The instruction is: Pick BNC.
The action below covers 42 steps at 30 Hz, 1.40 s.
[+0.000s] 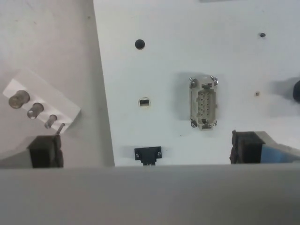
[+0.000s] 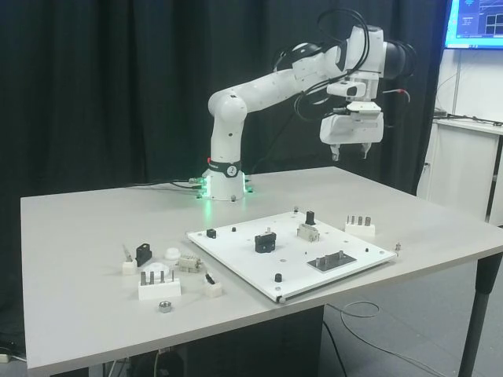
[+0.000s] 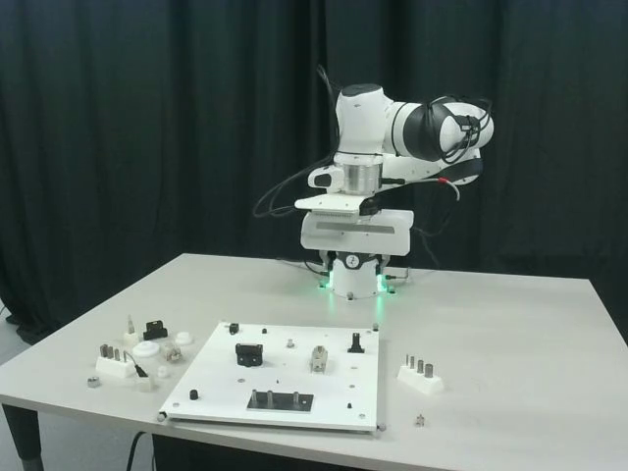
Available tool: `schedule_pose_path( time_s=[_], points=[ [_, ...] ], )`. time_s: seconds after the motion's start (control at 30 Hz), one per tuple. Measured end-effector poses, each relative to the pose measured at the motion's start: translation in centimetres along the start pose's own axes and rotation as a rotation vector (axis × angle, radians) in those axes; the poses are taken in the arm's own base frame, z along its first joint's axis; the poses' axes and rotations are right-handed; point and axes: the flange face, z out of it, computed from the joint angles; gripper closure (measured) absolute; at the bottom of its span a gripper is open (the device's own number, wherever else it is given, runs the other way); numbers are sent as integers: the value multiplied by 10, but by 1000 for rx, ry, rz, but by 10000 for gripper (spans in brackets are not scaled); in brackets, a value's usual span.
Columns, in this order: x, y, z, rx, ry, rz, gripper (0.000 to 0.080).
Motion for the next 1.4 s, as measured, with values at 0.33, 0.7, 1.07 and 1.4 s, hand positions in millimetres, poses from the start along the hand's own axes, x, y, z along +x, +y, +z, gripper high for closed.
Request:
schedule_pose_path(
  time_s=[0.33, 0.7, 1.07, 1.4],
  points=[
    [-1, -5, 1, 37, -11, 54, 3],
    [-10, -19, 9, 66, -33, 87, 3],
    [-23, -40, 19, 63, -33, 160, 3],
    [-28, -58, 31, 59, -3, 204, 3]
  ],
)
